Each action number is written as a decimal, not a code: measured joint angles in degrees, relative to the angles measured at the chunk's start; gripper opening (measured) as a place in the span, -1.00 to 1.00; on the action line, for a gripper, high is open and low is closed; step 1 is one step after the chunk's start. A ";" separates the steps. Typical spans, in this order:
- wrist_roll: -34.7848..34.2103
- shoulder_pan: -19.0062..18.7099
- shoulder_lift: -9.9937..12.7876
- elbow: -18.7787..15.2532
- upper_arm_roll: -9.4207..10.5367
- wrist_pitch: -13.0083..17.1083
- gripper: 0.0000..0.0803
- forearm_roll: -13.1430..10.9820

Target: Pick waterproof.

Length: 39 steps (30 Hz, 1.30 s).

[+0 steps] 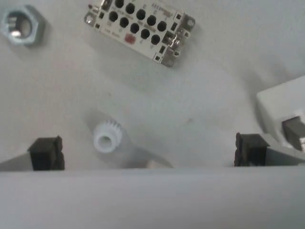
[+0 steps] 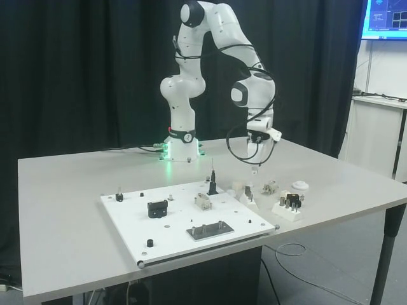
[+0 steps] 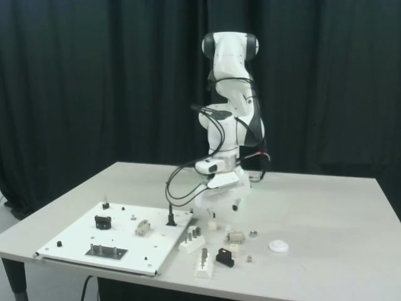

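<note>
My gripper (image 1: 147,151) is open, its two black fingertips (image 1: 46,152) wide apart with nothing between them. It hangs above the table (image 2: 63,190) beside the white board. Below it lie a small white toothed gear (image 1: 107,136), a white rectangular connector insert with rows of black holes (image 1: 141,27) and a grey hex nut (image 1: 22,25). The gear lies between the fingers, nearer one of them. Nothing marks any one part as the waterproof one. In the room views the gripper (image 2: 255,162) (image 3: 217,210) hovers over these loose parts, clear of them.
A white block carrying a grey part (image 1: 286,112) sits by one fingertip. The white board (image 2: 184,222) holds black and metal fixtures. White peg blocks (image 3: 192,241), a black part (image 3: 224,257) and a white disc (image 3: 278,246) lie on the table nearby.
</note>
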<state>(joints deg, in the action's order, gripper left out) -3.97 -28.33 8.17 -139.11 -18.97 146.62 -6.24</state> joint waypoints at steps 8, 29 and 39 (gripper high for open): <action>-5.57 -1.21 1.34 0.03 0.29 1.40 0.99 -0.10; -5.91 -1.48 2.50 1.75 4.61 2.51 0.99 1.59; -2.00 -1.48 3.78 2.24 5.69 3.77 0.99 5.85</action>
<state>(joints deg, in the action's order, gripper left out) -5.97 -29.81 11.96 -136.87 -13.29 150.39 -0.39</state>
